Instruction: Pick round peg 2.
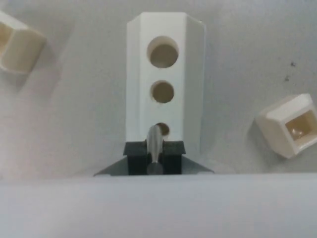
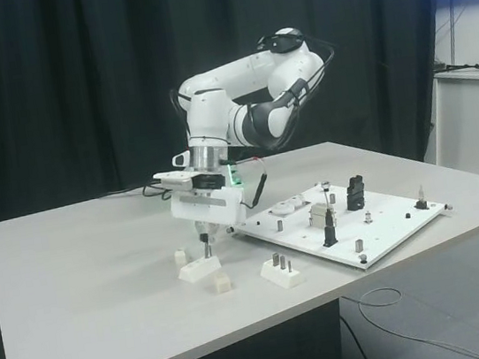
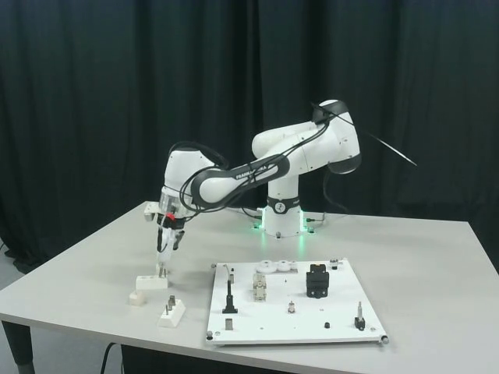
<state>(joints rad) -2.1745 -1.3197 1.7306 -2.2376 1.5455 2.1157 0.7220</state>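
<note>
In the wrist view my gripper [image 1: 154,157] is shut on a grey round peg [image 1: 155,141], held between its black fingertips. The peg stands over the nearest of three holes in a white holder block [image 1: 163,79]; the other two holes hold nothing. I cannot tell whether the peg's lower end is still inside its hole. In the first room view the gripper [image 2: 205,236] hangs straight above the holder block [image 2: 199,269] with the peg [image 2: 206,249] between them. The second room view shows the same gripper [image 3: 164,255], peg [image 3: 162,271] and block [image 3: 151,281].
Two small white hollow cubes [image 1: 290,125] [image 1: 15,42] lie on either side of the block. A second white holder with pegs [image 2: 282,272] lies close by. A white assembly board [image 2: 343,218] carrying black and grey parts lies further along the grey table.
</note>
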